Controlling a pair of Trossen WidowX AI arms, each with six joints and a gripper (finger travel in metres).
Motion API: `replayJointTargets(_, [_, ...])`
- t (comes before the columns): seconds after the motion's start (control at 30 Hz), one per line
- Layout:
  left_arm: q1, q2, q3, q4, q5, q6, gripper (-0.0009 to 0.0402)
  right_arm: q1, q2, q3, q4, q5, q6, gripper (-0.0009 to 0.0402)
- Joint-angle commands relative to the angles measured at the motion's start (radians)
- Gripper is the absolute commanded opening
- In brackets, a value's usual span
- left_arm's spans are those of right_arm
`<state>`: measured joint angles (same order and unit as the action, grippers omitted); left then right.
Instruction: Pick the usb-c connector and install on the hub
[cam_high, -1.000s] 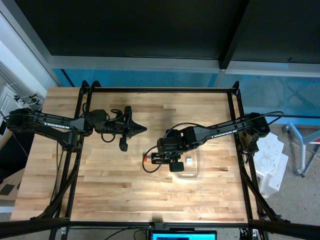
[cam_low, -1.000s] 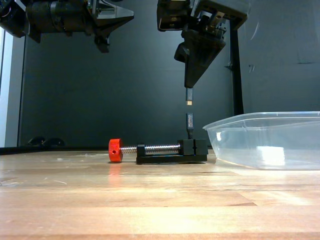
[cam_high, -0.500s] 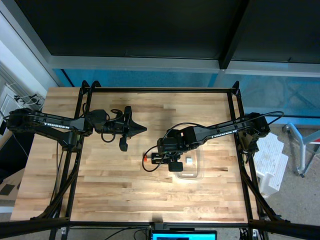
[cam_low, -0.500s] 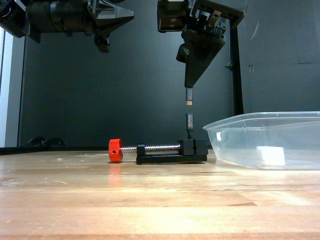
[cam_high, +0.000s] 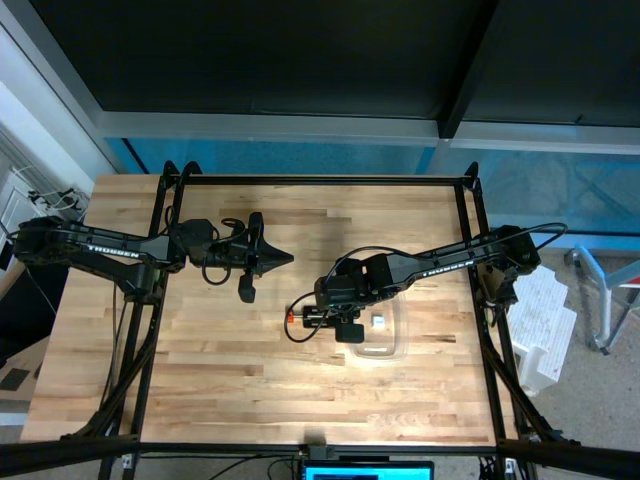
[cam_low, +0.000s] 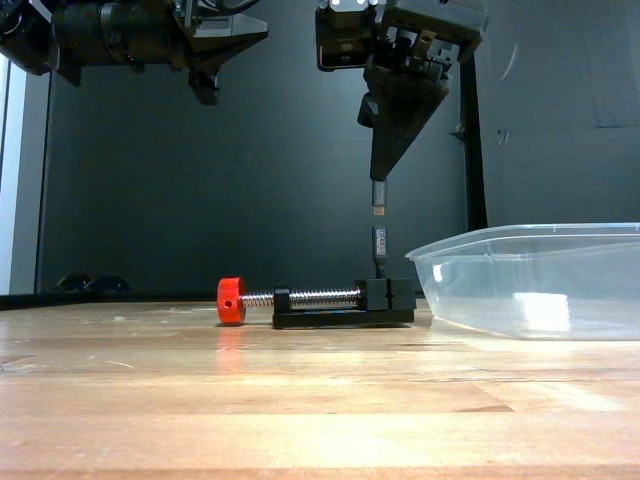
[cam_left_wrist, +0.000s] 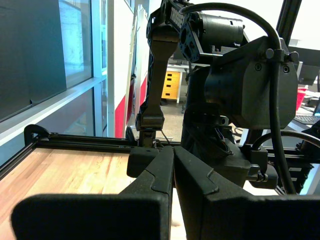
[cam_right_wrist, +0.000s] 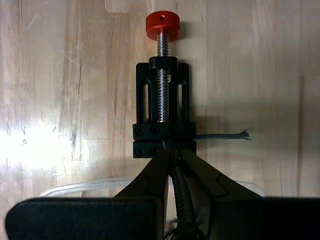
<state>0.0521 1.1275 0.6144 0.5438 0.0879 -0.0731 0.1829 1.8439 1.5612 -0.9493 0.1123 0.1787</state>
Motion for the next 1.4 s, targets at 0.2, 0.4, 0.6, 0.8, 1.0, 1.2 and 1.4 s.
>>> replayJointTargets(0.2, [0.000, 0.000, 0.000, 0.000, 0.000, 0.000, 0.0000, 0.001, 0.028, 0.001, 0.008, -0.008, -0.001, 0.0000])
replayJointTargets(0.4, [0.000, 0.000, 0.000, 0.000, 0.000, 0.000, 0.0000, 0.001, 0.028, 0.001, 0.009, 0.000, -0.001, 0.0000])
replayJointTargets(0.6, [0.000, 0.000, 0.000, 0.000, 0.000, 0.000, 0.0000, 0.002, 0.021, 0.001, 0.016, 0.000, 0.000, 0.0000])
replayJointTargets(0.8, [0.000, 0.000, 0.000, 0.000, 0.000, 0.000, 0.0000, 0.004, 0.014, 0.001, 0.015, 0.002, 0.006, 0.0000])
replayJointTargets(1.0, [0.000, 0.000, 0.000, 0.000, 0.000, 0.000, 0.0000, 0.007, 0.011, 0.001, 0.015, 0.020, 0.006, 0.0000])
replayJointTargets(1.2, [0.000, 0.000, 0.000, 0.000, 0.000, 0.000, 0.0000, 0.008, 0.011, 0.001, 0.013, 0.024, 0.006, 0.0000])
replayJointTargets(1.4, [0.000, 0.000, 0.000, 0.000, 0.000, 0.000, 0.0000, 0.008, 0.011, 0.000, 0.007, 0.026, 0.007, 0.0000])
